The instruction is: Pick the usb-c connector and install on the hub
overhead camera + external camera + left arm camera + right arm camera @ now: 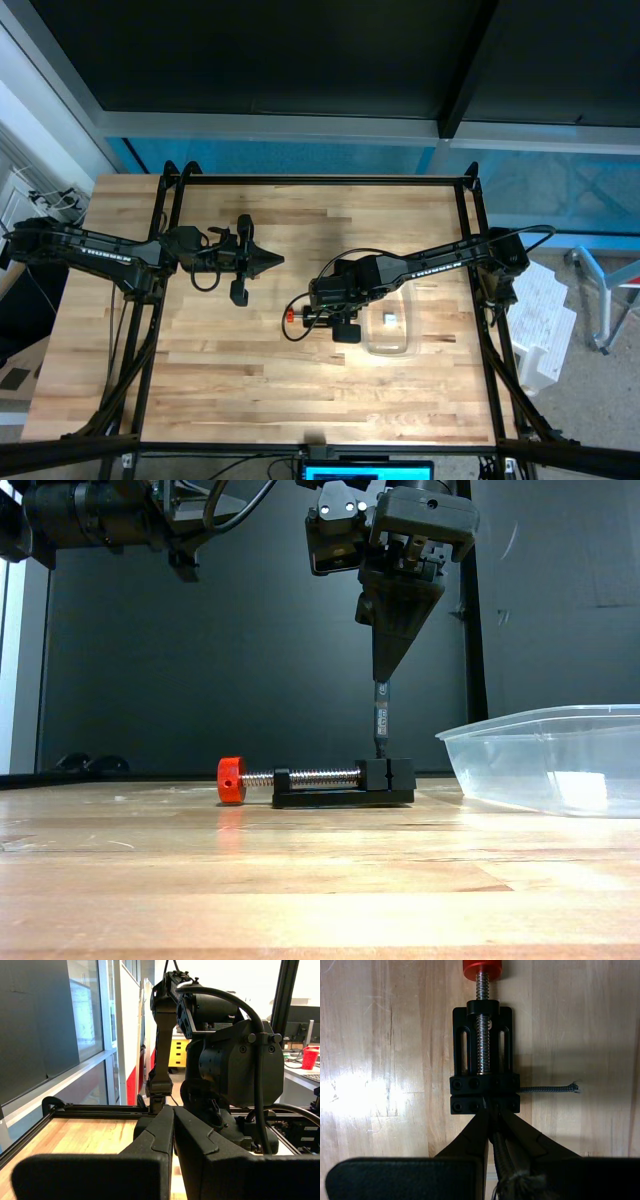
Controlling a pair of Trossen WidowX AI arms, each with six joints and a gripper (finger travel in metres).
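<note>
Black metal on pale wood. From above, my right pincer (330, 308) hangs nose-down over the red-knobbed vise (293, 316), just beside the clear tub (390, 352). My left pincer (272, 261) hovers well apart to the left.

At table height, I pinch the usb-c connector (380, 718) upright, its tip down at the vise block. I cannot tell whether it is seated.

My left wrist camera shows that pincer's fingers (160, 1132) pressed together on nothing.

My right wrist camera shows the plug clamped over the vise jaws, its cable (501, 1157) trailing back and a braided cord (547, 1089) jutting sideways.

I judge the plug light and rigid and its cable limp. I should grip the stiff shell, never the cable, and keep it square, because its tongue would bend if forced aslant.
</note>
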